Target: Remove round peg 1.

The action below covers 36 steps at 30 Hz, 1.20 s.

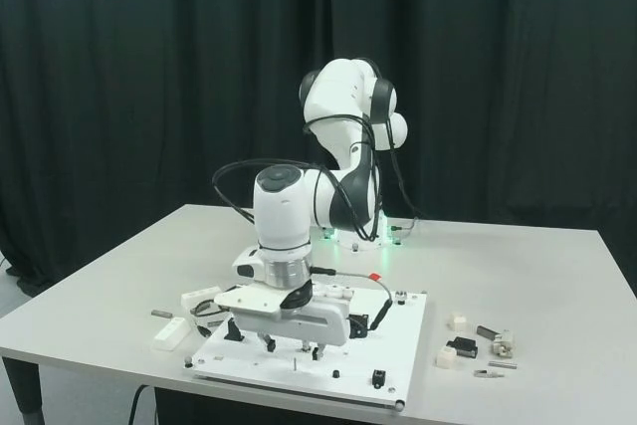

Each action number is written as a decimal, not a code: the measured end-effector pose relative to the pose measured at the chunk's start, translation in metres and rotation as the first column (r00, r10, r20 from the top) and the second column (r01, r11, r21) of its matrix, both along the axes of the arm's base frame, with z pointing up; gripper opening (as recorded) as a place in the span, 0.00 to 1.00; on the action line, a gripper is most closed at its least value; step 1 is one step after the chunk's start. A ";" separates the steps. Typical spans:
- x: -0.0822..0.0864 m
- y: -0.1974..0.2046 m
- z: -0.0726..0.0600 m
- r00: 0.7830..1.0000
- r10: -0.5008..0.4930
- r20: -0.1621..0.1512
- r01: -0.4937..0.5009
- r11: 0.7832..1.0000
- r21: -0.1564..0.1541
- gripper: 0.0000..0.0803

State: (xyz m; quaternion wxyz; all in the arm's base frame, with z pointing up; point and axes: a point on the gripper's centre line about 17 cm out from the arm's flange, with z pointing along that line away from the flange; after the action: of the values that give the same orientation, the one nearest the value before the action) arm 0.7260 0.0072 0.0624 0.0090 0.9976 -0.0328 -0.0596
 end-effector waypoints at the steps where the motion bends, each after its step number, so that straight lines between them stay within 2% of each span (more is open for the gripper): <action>1: 0.000 0.000 0.002 1.000 0.001 -0.002 -0.001 1.000 0.000 0.54; 3: 0.001 0.001 0.007 1.000 0.002 -0.006 -0.002 1.000 0.001 0.54; 4: 0.001 0.002 0.010 1.000 0.003 -0.009 -0.003 1.000 0.002 0.96; 12: 0.003 0.004 0.026 1.000 0.011 -0.016 -0.012 1.000 -0.002 0.99; 19: 0.003 0.007 0.035 1.000 0.020 -0.020 -0.021 1.000 -0.007 1.00; 24: 0.000 0.009 0.038 0.996 0.081 -0.034 -0.081 0.997 0.004 1.00; 36: 0.002 0.008 0.043 0.997 0.073 -0.032 -0.073 0.997 0.002 1.00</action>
State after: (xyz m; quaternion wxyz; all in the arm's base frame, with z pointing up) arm 0.7281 0.0153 0.1051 0.0111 0.9971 0.0040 -0.0751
